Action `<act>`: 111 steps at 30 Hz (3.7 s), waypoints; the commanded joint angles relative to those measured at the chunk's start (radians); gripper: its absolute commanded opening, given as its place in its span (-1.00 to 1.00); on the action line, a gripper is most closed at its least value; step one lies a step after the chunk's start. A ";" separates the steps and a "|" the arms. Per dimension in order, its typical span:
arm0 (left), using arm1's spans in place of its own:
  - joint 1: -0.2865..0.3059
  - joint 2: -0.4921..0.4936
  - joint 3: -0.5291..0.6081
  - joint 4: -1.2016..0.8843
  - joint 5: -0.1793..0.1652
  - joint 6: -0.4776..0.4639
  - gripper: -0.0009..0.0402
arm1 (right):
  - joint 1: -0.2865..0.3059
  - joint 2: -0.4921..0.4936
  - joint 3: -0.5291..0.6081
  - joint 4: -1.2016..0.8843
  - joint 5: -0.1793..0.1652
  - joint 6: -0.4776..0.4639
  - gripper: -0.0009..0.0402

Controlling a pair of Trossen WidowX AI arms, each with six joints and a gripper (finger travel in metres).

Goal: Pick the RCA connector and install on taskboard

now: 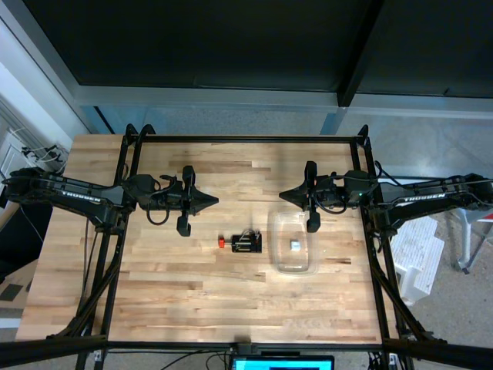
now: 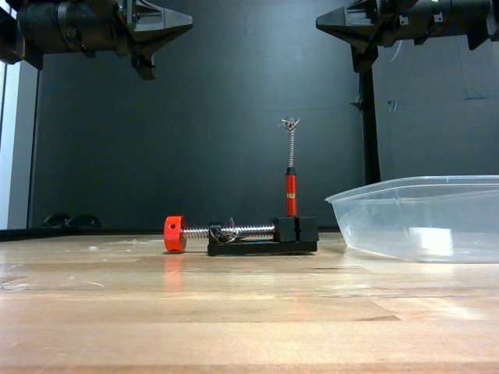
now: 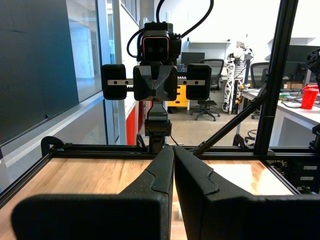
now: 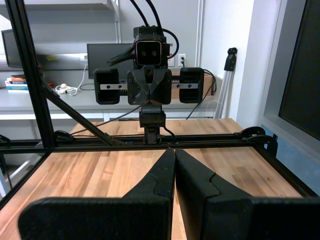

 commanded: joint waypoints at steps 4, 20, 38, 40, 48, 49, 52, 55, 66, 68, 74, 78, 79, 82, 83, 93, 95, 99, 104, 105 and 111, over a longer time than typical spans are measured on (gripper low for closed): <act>0.000 0.000 0.000 0.000 0.000 0.000 -0.96 | 0.001 0.002 -0.030 0.007 0.001 -0.002 -0.96; 0.000 0.000 0.000 0.000 0.000 0.000 -0.96 | 0.001 0.001 -0.043 0.056 -0.046 0.002 -0.96; 0.000 0.000 0.000 0.000 0.000 0.000 -0.96 | 0.000 0.001 -0.042 0.060 -0.042 0.012 -0.96; 0.000 0.000 0.000 0.000 0.000 0.000 -0.96 | 0.000 0.001 -0.042 0.060 -0.042 0.015 -0.96; 0.000 0.000 0.000 0.000 0.000 0.000 -0.96 | 0.000 0.001 -0.042 0.060 -0.042 0.016 -0.96; 0.000 0.000 0.000 0.000 0.000 0.000 -0.96 | 0.000 0.001 -0.042 0.060 -0.042 0.016 -0.96; 0.000 0.000 0.000 0.000 0.000 0.000 -0.96 | 0.000 0.001 -0.042 0.060 -0.042 0.016 -0.96; 0.000 0.000 0.000 0.000 0.000 0.000 -0.96 | 0.000 0.001 -0.042 0.060 -0.042 0.016 -0.96; 0.000 0.000 0.000 0.000 0.000 0.000 -0.96 | 0.000 0.001 -0.042 0.057 -0.042 0.016 -0.96; 0.000 0.000 0.000 0.000 0.000 0.000 -0.96 | 0.001 0.001 -0.042 0.056 -0.042 0.016 -0.96; 0.000 0.000 0.000 0.000 0.000 0.000 -0.96 | 0.000 0.001 -0.042 0.053 -0.042 0.016 -0.96; 0.000 0.000 0.000 0.000 0.000 0.000 -0.96 | 0.000 0.001 -0.042 0.048 -0.042 0.016 -0.96; 0.000 0.000 0.000 0.000 0.000 0.000 -0.96 | 0.000 0.001 -0.042 0.048 -0.042 0.016 -0.96; 0.000 0.000 0.000 0.000 0.000 0.000 -0.96 | 0.000 0.001 -0.042 0.048 -0.042 0.016 -0.96; 0.000 0.000 0.000 0.000 0.000 0.000 -0.96 | 0.000 0.001 -0.042 0.048 -0.042 0.016 -0.96; 0.000 0.000 0.000 0.000 0.000 0.000 -0.96 | 0.001 0.001 -0.042 0.048 -0.042 0.016 -0.96; 0.000 0.000 0.000 0.000 0.000 0.000 -0.96 | 0.000 0.001 -0.042 0.048 -0.042 0.016 -0.96; 0.000 0.000 0.000 0.000 0.000 0.000 -0.96 | 0.001 0.001 -0.042 0.048 -0.042 0.016 -0.96; 0.000 0.000 0.000 0.000 0.000 0.000 -0.96 | 0.001 0.001 -0.042 0.048 -0.042 0.016 -0.96; 0.000 0.000 0.000 0.000 0.000 0.000 -0.96 | 0.000 0.001 -0.042 0.048 -0.042 0.016 -0.96; 0.000 0.000 0.000 0.000 0.000 0.000 -0.96 | 0.000 0.001 -0.042 0.048 -0.042 0.016 -0.96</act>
